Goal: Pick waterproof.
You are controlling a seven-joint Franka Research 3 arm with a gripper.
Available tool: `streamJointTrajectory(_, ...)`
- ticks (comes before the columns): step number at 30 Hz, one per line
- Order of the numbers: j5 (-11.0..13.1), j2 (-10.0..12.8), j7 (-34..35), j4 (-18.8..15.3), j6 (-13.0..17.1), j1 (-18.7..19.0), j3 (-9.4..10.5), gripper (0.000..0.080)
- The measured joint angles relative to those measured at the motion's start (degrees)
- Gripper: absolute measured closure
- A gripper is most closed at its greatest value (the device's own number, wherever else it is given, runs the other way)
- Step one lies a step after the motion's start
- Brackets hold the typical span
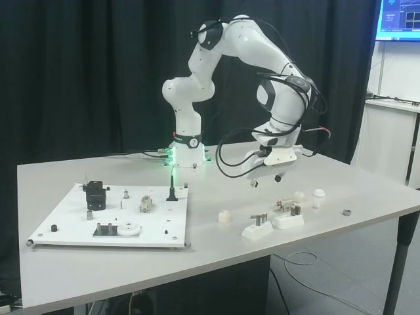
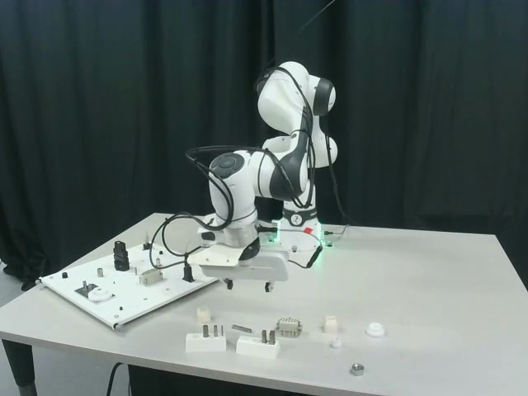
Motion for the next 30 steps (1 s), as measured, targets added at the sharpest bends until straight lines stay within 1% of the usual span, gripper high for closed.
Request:
streamJointTrajectory(17,-0.67,0.00,-0.40,0.71,-0.01,-0.51,0.00,0.0003)
streamJointTrajectory(30,-0.69,0.00,-0.66,1.55,0.00,-0.52,0.03,0.0003)
